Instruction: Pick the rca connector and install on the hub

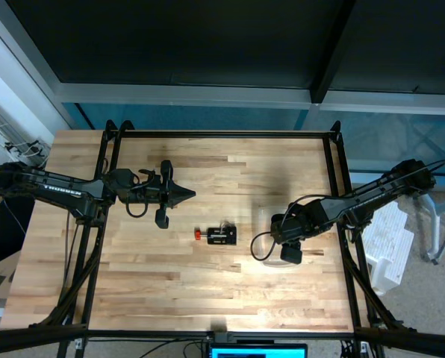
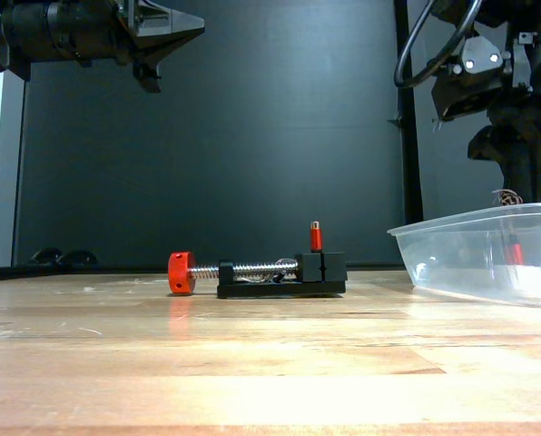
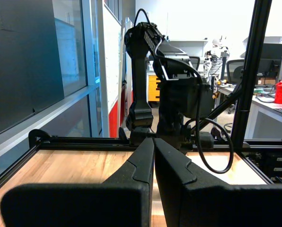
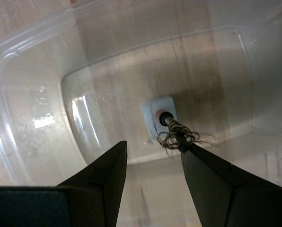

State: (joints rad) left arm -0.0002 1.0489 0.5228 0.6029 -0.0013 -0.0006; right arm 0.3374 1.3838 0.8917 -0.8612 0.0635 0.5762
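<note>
Hanging spread over the tray point(image 2: 452, 245), right tool point(image 4: 153, 146); left tool point(image 3: 154, 140) closed, aloft.

Wood-plank surface point(image 1: 170, 298), black frame point(image 1: 222, 134) around it. Directly on it we log the hub point(image 1: 222, 236) near centre, red knob point(image 1: 197, 234) leftward, and a clear plastic tray point(image 2: 470, 254) to its right. Left gripper point(image 1: 187, 195) hangs over the left half, right gripper point(image 4: 153, 146) over the tray.

You've two black grippers, left gripper point(image 3: 154, 140) and right gripper point(image 4: 153, 150), one black red-knobbed hub point(image 2: 280, 274), one clear plastic tray point(image 2: 452, 227), one tiny dark rca connector point(image 4: 167, 121), one white square piece point(image 4: 153, 108)
</note>
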